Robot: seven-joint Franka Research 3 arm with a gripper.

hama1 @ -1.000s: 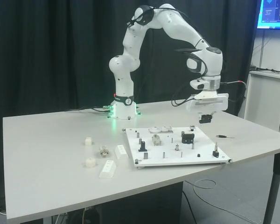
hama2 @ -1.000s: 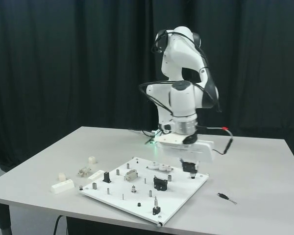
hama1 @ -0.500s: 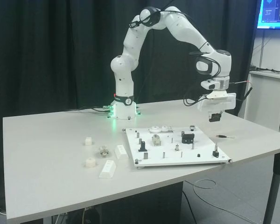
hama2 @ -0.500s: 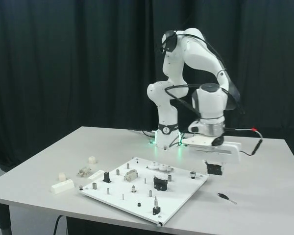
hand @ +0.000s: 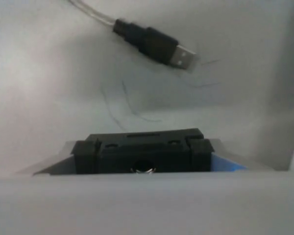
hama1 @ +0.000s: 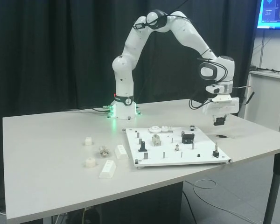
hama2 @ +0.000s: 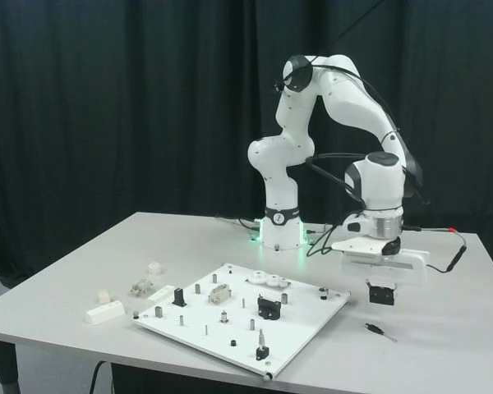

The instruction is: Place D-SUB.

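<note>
A black D-SUB connector (hand: 142, 149) sits between the fingers of my gripper (hand: 143, 159), which is shut on it. In the room views the gripper (hama1: 219, 120) (hama2: 382, 294) hangs a little above the grey table, just past the far right corner of the white assembly board (hama1: 177, 159) (hama2: 300, 335). Pegs and small black and grey parts stand on the board. Under the gripper lies bare table, with a black plug on a cable (hand: 157, 44) (hama1: 222, 136) (hama2: 380, 331) close by. The fingertips themselves are hidden behind the connector.
Several white blocks (hama1: 108, 168) (hama2: 105, 311) and a small metal part (hama1: 103, 150) lie on the table left of the board. A white cabinet (hama1: 266, 98) stands beyond the table's right edge. The arm's base (hama1: 123, 108) glows green behind the board.
The arm has swung to the right, carrying the gripper from above the board's far right corner out over the table beside the board, and slightly lower.
</note>
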